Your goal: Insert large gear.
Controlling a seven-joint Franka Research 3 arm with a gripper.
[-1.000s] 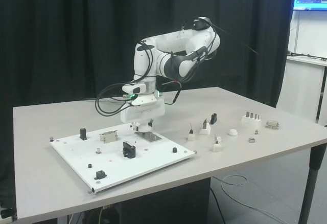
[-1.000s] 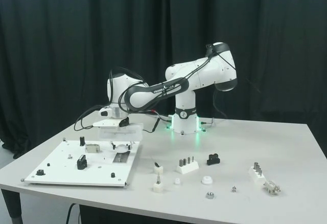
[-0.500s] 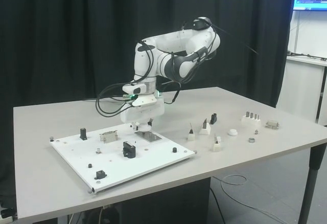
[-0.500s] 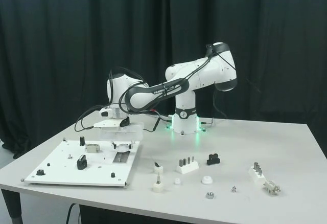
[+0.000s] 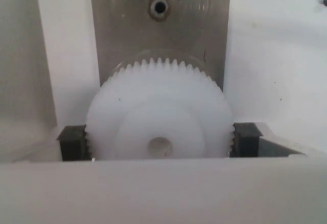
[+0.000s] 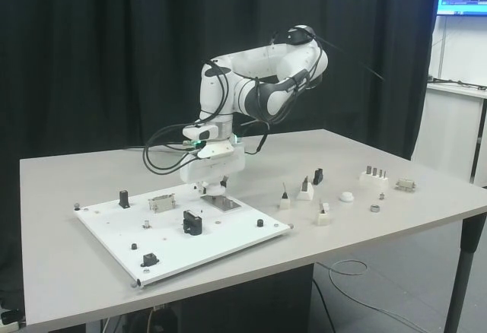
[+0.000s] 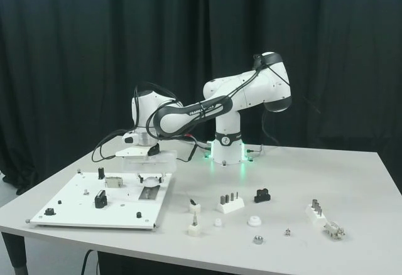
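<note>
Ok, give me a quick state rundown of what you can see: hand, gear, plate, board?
Hand: shut on the white toothed large gear.
White toothed large gear: held between the black fingers, above the plate, not seated.
Grey metal plate: hole unfilled.
White assembly board: flat on the grey table.

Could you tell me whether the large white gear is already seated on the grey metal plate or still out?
Still out: the large white toothed gear sits clamped between the black fingertips, above the grey metal plate.
</note>
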